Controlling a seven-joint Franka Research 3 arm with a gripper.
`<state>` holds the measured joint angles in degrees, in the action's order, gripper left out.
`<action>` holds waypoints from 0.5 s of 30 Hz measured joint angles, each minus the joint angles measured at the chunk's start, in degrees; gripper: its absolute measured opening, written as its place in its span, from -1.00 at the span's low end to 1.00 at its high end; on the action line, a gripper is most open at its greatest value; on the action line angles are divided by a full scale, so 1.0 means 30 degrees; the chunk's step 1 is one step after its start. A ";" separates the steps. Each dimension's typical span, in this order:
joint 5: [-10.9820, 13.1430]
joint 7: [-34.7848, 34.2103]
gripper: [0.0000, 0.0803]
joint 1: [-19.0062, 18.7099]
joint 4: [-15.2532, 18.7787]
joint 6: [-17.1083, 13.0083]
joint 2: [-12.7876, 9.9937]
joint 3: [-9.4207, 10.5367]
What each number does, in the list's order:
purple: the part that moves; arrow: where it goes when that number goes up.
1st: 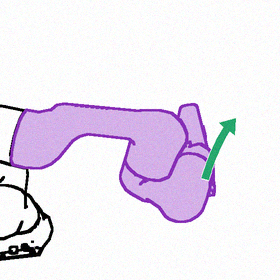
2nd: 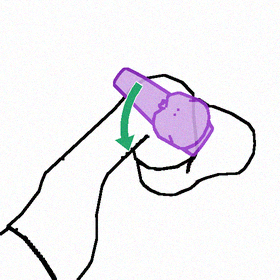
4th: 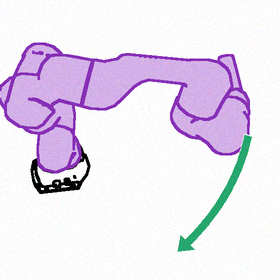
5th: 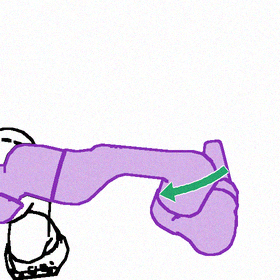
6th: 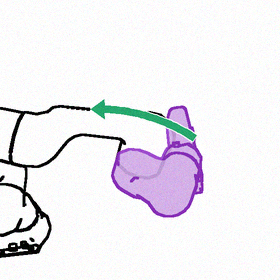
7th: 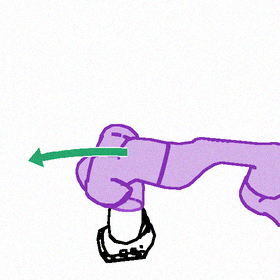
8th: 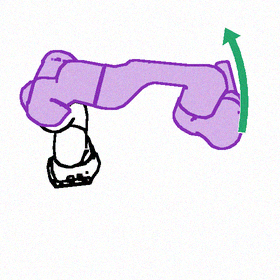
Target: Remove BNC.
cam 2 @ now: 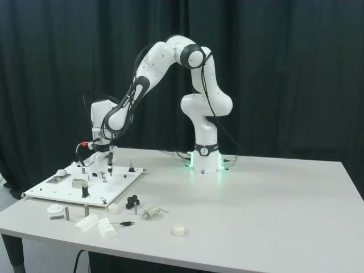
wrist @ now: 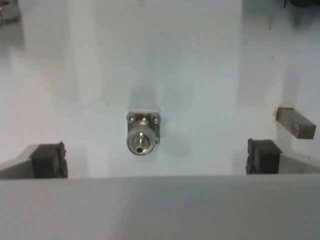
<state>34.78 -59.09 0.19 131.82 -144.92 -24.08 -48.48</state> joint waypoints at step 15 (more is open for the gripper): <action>0.0383 0.0275 0.99 0.0001 0.0176 -0.0289 -0.0072 0.0073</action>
<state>35.92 -58.27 0.19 132.35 -145.79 -24.30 -48.26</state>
